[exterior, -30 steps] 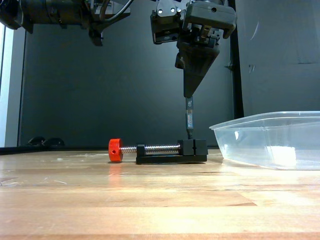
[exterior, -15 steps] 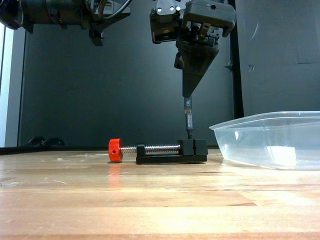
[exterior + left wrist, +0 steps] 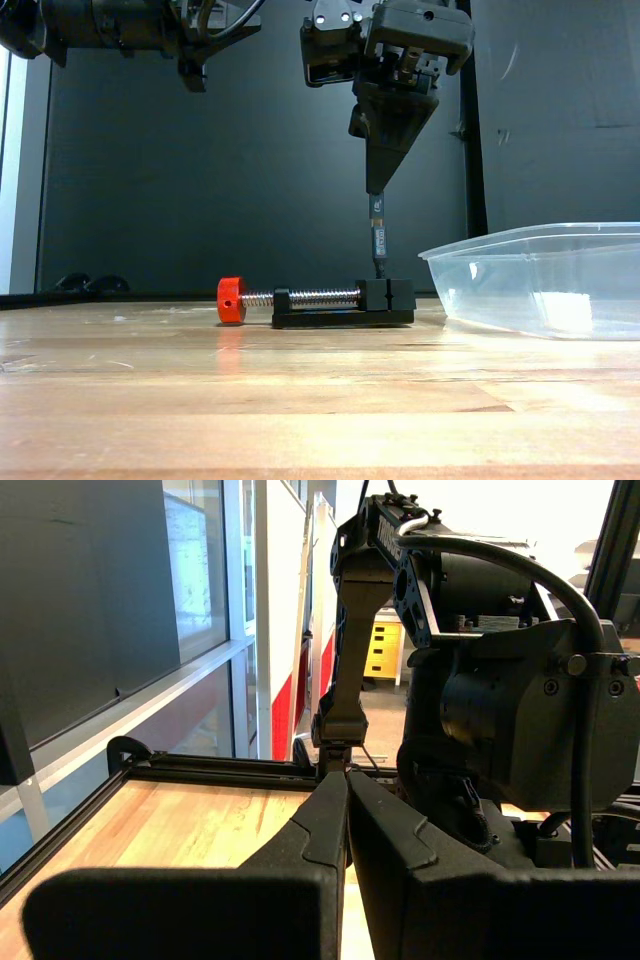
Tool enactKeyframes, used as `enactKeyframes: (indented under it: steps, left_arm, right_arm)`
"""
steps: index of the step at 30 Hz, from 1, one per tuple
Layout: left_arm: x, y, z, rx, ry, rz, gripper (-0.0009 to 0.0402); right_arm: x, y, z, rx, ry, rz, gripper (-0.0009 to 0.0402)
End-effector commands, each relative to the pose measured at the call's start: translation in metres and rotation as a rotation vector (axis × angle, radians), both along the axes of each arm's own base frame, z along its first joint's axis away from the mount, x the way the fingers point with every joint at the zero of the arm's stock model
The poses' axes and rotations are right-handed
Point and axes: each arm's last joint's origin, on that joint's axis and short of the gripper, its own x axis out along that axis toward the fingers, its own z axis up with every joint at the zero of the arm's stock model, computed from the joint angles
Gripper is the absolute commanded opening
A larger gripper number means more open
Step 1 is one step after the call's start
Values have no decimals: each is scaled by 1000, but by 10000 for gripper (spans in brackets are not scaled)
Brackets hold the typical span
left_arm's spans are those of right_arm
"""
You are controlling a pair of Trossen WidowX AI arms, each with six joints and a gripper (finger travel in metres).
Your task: Pick the usb-c connector and install on the hub
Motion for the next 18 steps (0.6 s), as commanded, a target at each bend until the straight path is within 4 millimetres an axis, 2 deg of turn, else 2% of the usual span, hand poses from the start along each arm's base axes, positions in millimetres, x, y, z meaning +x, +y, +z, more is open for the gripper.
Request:
enactKeyframes:
  steps: [1,18]
  left_arm:
    - [0,0,0,0,0,0,0]
    - [0,0,0,0,0,0,0]
  right_arm:
    - [0,0,0,-2,5,-1,2]
    - [-1,0,0,-2,10,-4,2]
